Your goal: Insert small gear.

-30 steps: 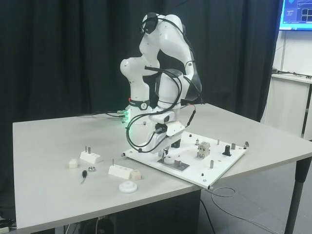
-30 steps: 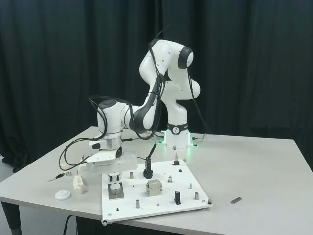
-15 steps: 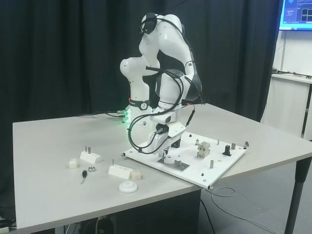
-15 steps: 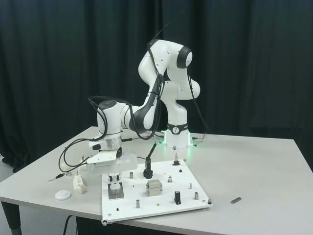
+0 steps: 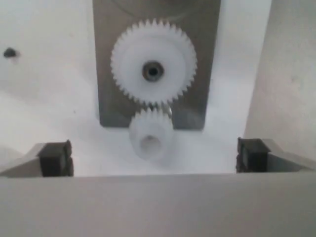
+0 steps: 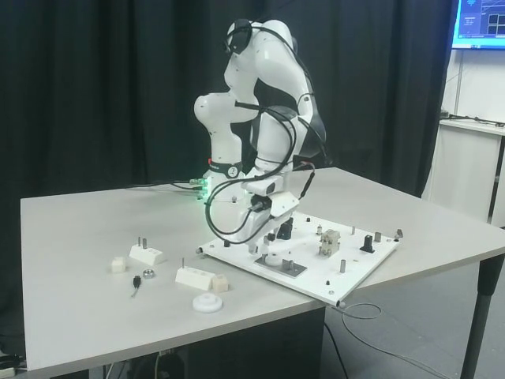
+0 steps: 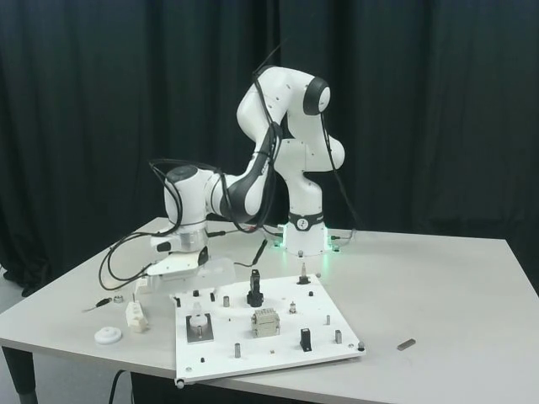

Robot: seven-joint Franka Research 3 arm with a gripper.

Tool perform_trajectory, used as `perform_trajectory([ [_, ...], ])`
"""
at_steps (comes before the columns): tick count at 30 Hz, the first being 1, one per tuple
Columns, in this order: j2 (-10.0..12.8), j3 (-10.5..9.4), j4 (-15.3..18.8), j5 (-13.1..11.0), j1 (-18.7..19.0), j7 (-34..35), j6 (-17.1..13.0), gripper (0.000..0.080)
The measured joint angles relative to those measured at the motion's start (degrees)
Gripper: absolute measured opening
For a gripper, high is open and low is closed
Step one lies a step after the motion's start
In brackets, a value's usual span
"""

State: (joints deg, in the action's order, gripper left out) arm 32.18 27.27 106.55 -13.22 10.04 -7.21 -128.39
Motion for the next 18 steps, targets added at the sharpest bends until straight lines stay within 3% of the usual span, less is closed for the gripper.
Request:
perform_trajectory([
  [4,-0.7,0.03,-0.8,1.2,-0.6,1.7,1.5,0.0646],
  [5,-0.8,0.04,-0.9,1.4,-0.8,2.3,1.8,0.0769],
  [18,-1.1,0.03,-2.0,1.6,-2.5,15.6,0.9,0.0793],
])
